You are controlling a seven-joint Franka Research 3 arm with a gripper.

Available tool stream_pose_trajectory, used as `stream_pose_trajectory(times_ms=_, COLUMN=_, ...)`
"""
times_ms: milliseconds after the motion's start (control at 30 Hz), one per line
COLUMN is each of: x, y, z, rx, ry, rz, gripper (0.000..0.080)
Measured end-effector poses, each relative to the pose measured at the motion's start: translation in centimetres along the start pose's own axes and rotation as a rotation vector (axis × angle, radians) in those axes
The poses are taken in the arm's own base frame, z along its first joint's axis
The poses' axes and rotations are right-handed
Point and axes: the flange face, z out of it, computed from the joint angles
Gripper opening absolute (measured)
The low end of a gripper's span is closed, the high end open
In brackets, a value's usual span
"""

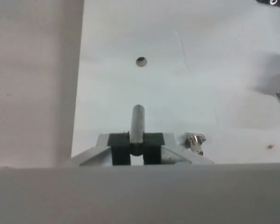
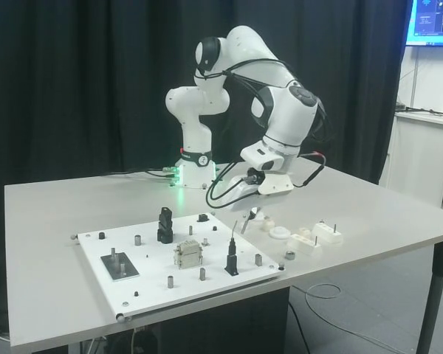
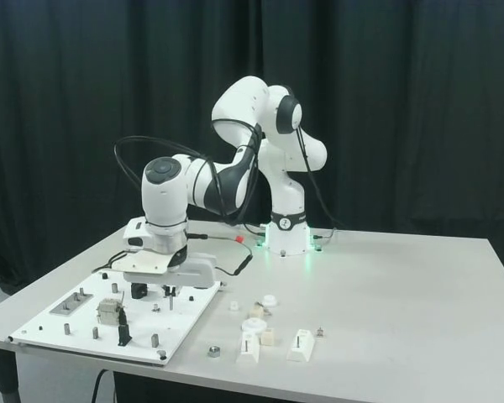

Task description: Insert round peg 2.

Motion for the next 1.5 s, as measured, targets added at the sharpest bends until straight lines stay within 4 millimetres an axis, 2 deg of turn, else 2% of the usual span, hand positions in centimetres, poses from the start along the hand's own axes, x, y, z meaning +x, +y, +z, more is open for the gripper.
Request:
stream_pose_trajectory(times_ms=767, x=-1.1, y=1.5, z=0.6, rx=0.094, ry=0.062, rz=0.074, gripper=0.0053)
stream_pose_trajectory(times_ms=1200, x=-0.4, y=2.8, z=0.5, rx=0.136, ry=0.103, rz=0.109, gripper=0.0053)
stream_pose_trajectory(times_ms=1500, x=0.1, y=3.3, z=1.3, rx=0.169, ry=0.089, rz=0.114, gripper=0.0053)
